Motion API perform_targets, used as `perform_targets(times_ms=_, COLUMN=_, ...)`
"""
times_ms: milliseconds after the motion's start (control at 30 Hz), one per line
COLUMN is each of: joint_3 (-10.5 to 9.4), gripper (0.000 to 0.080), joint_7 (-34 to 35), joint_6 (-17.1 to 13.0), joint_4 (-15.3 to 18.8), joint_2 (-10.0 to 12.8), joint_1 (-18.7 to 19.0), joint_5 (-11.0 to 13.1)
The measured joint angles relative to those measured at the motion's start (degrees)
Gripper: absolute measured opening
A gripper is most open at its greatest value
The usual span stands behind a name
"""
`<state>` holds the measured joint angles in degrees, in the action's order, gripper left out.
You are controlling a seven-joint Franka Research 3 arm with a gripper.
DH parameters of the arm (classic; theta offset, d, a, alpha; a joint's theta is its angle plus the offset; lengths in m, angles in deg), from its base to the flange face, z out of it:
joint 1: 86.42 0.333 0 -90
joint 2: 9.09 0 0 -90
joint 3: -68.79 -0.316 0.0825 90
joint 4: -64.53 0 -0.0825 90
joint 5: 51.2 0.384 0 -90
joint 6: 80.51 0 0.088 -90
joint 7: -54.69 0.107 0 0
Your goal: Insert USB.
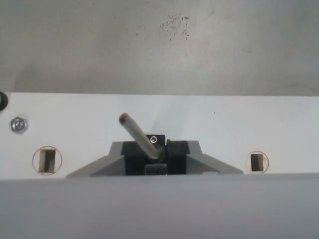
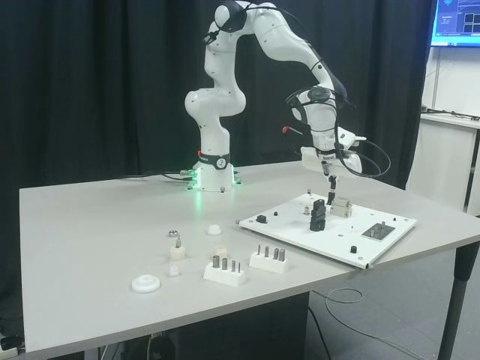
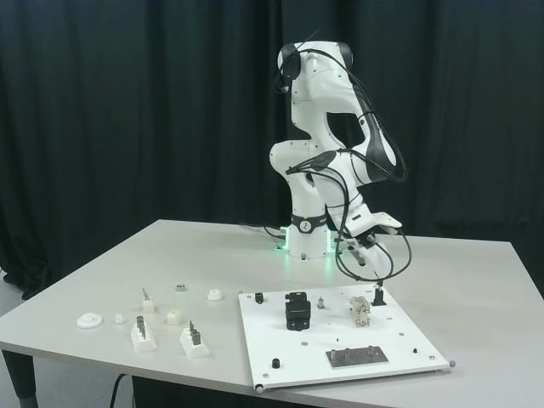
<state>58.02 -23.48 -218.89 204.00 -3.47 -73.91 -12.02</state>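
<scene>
Above white board point(image 2: 390, 232) far edge: hand point(image 2: 331, 177) pinching plug point(image 3: 377, 297), hanging clear of socket block point(image 3: 360, 311). Risk, my judgement: plug sits tilted in wrist view, may jam at socket mouth.

One white robot arm point(image 2: 225, 82) stands on one grey bench point(image 2: 90, 225). One white board point(image 3: 340, 340) lies there. Two white peg holders point(image 2: 225, 271) sit beside four small white parts point(image 2: 145, 283), well apart from the fingers.
</scene>
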Motion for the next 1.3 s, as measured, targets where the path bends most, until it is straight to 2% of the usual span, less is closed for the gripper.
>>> perform_targets(times_ms=967, joint_3=-0.03, gripper=0.0088, joint_7=0.66, joint_6=0.47, joint_4=0.28, joint_2=-0.2, joint_1=0.76, joint_5=-0.32)
perform_targets(times_ms=1300, joint_3=-0.03, gripper=0.0088, joint_7=1.01, joint_6=-1.04, joint_4=0.67, joint_2=-0.02, joint_1=1.24, joint_5=-0.31)
